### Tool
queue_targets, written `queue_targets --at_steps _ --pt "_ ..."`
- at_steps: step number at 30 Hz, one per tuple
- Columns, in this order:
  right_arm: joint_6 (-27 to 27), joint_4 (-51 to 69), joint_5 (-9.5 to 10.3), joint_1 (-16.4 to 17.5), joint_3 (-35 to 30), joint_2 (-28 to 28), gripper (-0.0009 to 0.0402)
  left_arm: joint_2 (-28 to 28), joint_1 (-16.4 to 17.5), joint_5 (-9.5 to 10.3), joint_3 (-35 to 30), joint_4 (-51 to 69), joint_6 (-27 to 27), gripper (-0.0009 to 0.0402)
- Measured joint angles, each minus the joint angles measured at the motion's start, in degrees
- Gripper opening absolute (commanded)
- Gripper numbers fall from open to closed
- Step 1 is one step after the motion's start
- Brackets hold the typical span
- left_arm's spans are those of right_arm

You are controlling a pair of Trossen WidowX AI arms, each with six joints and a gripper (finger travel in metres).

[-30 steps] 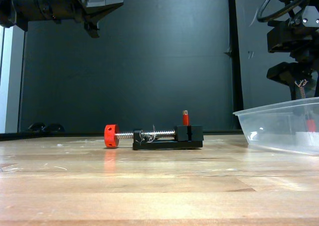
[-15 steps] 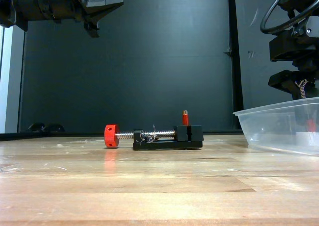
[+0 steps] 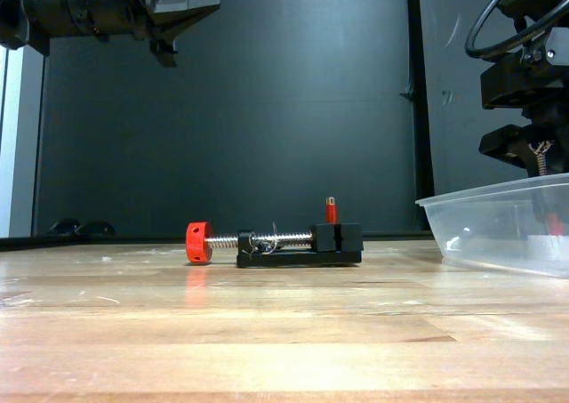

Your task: Pick the RCA connector and install on taskboard

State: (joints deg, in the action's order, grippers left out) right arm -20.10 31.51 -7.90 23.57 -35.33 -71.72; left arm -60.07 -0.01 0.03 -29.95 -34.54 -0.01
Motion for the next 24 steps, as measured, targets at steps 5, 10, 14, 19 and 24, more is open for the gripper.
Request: queue_targets --at_steps 5,10,14,19,24 --pt "-0.46 0.0 0.0 0.07 0.0 0.02 0.0035 0.0 0.0 0.0 0.0 0.0 0.0 0.0" --pt "-0.48 0.02 0.0 0.07 0.0 0.04 0.0003 0.0 0.0 0.0 0.0 0.0 0.02 0.0" --pt "-0.48 0.09 0.0 0.09 0.0 0.04 0.0003 0.0 0.0 0.0 0.02 0.0 0.02 0.0" --pt "-0.46 0.35 0.0 0.09 0.0 0.07 0.0 0.0 0.0 0.0 0.0 0.0 0.0 0.0" --pt "-0.33 1.68 -0.02 0.09 -0.57 0.85 0.0 0.0 0.0 0.0 0.02 0.0 0.0 0.0"
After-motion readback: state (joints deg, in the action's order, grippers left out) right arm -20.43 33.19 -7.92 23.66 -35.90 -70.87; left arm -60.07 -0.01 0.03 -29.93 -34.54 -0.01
